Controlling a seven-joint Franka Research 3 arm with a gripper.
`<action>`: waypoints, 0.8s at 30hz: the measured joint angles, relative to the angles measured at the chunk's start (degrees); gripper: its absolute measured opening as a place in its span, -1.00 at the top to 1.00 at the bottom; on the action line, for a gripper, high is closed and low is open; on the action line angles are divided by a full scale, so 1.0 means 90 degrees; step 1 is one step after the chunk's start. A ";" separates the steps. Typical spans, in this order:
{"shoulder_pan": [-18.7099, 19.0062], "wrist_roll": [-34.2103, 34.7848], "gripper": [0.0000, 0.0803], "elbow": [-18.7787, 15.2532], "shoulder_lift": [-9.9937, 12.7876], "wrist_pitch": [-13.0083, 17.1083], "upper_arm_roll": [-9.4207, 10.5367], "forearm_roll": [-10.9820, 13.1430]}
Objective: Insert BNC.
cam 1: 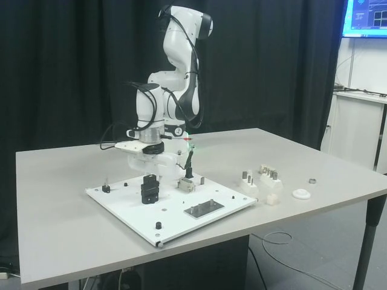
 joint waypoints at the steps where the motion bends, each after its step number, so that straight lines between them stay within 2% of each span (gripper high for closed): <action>1: 0.0001 0.0047 0.69 -0.0002 0.0000 0.0005 0.0000 0.0000; 24: 0.0123 0.0707 0.69 -0.0025 0.0016 0.0053 -0.0096 -0.0050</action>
